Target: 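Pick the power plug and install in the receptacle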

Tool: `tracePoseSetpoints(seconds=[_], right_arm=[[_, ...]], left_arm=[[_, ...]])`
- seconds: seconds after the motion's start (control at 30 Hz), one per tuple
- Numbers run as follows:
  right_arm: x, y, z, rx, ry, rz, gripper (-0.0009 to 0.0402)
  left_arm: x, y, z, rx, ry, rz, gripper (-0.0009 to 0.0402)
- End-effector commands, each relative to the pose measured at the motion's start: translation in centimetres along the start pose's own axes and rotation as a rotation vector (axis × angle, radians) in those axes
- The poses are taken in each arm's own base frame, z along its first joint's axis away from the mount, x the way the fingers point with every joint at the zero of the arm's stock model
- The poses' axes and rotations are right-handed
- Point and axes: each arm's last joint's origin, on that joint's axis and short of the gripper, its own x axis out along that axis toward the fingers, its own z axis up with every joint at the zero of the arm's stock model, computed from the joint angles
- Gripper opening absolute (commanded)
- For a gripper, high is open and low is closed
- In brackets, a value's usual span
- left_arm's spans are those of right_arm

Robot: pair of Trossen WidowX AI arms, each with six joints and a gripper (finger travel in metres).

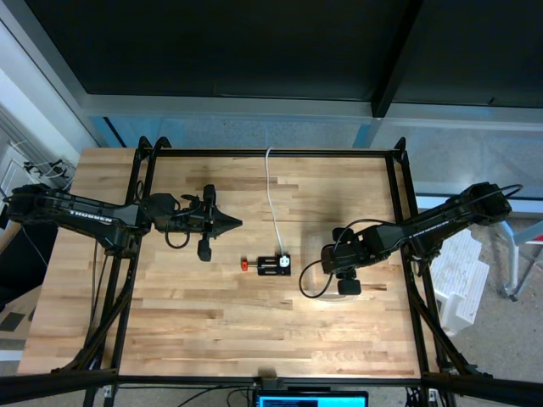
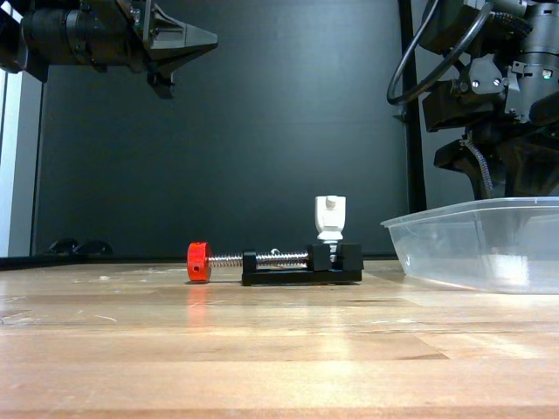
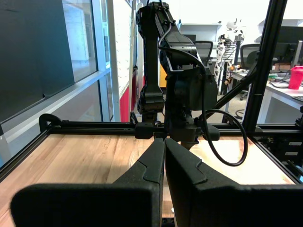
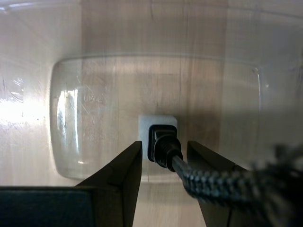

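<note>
The power plug [image 4: 162, 140], a small dark body with a braided cord, sits against a small white cube [image 4: 157, 121] on the floor of a clear tray [image 4: 66, 142]. My right gripper [image 4: 164, 144] points down into that tray and is open, one finger on each side of the plug with a small gap on both. The receptacle [image 1: 285, 261] is a white socket standing upright [image 2: 329, 216] in a black vise [image 2: 301, 266] with a red knob [image 2: 198, 262] at mid-table. My left gripper [image 1: 231, 223] hovers high to the left of the vise, shut and empty.
The receptacle's white cable [image 1: 272, 195] runs from the vise to the table's far edge. The clear tray [image 2: 454, 237] stands just right of the vise. A black frame [image 1: 271, 153] borders the wooden table. The right arm [image 3: 184, 94] shows in the left wrist view.
</note>
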Motion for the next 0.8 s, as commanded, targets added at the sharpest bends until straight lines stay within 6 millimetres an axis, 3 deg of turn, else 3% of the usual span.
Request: tracePoseSetpoints(seconds=[0.03,0.37,0.8], right_arm=[[-0.02,0.03,0.15,0.002,-0.014,0.003,0.0114],[0.0,0.0,0.11,0.002,-0.012,-0.005,0.0089],[0.0,0.0,0.09,0.001,-0.011,-0.006,0.0]], left_arm=[[0.01,0.0,0.0,0.0,0.0,0.0,0.0],[0.01,0.01,0.01,0.0,0.0,0.0,0.0],[0.01,0.0,0.01,0.0,0.0,0.0,0.0]])
